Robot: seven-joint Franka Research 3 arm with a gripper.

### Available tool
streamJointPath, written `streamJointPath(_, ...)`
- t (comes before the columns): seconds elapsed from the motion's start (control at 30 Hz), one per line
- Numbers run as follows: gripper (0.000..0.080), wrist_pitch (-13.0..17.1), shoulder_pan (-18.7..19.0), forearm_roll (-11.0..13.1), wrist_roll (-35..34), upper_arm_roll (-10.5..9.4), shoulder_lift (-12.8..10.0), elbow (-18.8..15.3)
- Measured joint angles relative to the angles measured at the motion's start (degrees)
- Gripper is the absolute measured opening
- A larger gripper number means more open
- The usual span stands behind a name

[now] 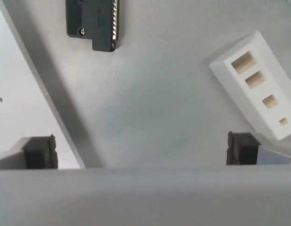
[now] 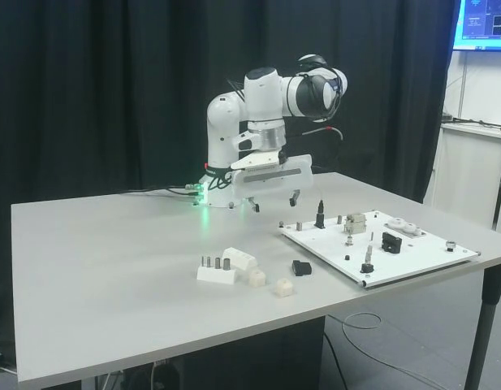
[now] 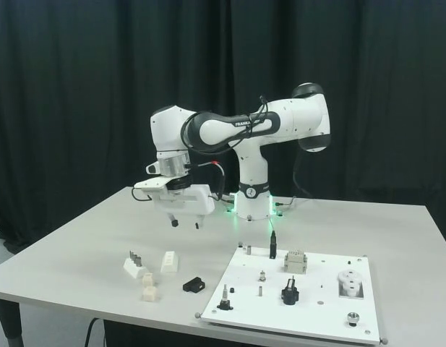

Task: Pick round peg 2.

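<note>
Your gripper (image 3: 185,223) hangs wide apart, high over the bench (image 3: 85,246); descend off-line and you'll nudge neighbouring pegs in the white holder (image 3: 135,266), lower left.

In the second room view the arm (image 3: 241,126) is standing at the back centre of the bench (image 3: 85,253), its hand (image 3: 185,223) hanging above the bench left of centre. A board (image 3: 309,300) is lying at lower right, carrying small parts. Three blocks (image 3: 168,262) and a connector (image 3: 194,284) are sitting lower left of centre
</note>
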State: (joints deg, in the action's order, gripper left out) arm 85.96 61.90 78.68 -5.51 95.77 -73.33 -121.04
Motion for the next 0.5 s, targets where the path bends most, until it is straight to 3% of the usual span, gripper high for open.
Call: streamJointPath(0.5, 0.08, 0.0, 0.49, 0.5, 0.05, 0.0, 0.0, -0.55)
